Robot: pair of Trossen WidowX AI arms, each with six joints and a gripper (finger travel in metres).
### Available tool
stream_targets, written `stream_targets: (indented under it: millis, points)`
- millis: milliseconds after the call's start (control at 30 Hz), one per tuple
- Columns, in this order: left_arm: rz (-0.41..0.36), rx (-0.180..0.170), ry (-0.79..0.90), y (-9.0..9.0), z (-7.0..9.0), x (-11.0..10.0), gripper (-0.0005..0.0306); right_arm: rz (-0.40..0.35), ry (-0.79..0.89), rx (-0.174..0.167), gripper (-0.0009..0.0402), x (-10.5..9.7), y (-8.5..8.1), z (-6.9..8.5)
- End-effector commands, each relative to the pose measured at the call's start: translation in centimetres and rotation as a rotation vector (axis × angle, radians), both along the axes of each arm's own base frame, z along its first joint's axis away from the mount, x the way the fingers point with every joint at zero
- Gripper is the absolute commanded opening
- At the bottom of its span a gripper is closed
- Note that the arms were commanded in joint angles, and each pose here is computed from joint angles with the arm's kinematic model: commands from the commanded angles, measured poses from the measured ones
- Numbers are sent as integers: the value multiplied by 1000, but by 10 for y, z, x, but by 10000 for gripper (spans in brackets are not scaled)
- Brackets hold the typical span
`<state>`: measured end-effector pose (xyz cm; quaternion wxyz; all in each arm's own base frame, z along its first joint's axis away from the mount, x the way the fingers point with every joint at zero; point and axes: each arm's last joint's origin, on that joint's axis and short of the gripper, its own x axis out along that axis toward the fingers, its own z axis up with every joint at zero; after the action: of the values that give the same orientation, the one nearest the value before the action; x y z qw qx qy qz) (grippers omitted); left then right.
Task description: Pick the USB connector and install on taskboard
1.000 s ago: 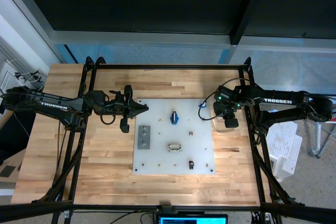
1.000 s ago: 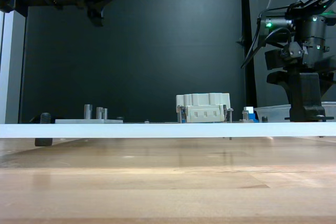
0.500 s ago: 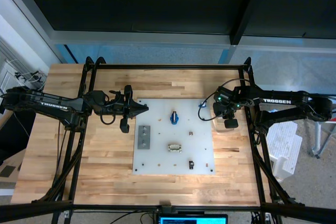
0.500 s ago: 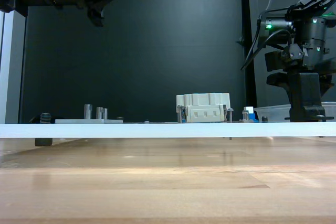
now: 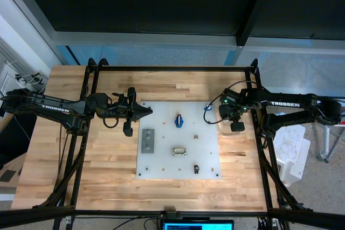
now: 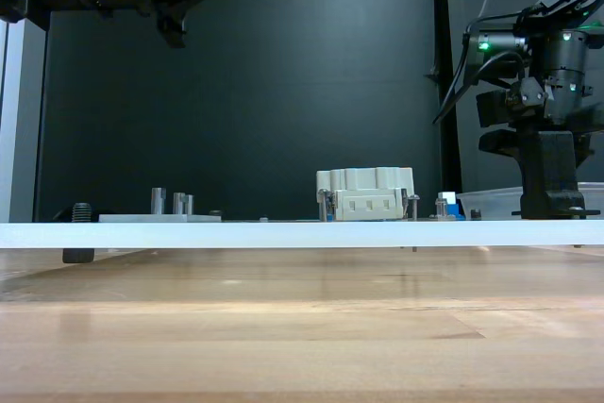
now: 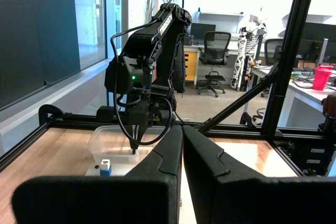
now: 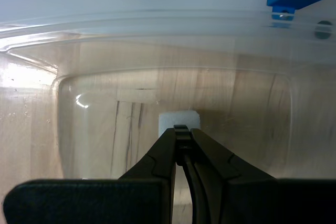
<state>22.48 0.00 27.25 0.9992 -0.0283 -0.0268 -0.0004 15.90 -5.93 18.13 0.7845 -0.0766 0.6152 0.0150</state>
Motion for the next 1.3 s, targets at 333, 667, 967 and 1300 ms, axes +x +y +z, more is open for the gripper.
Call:
stream_targets:
  millis: [333,667,967,1300]
  points:
    - [0,0,-1,0,0,0,0,18,-79,-36,0,-15,6,-2]
    - [0,0,-1,0,0,0,0,19,-112,-49,0,-18,7,2]
    - [0,0,0,0,0,0,0,16,-139,-59,0,-13,5,21]
    - [0,0,0,0,0,0,0,-64,-128,-24,0,-8,3,61]
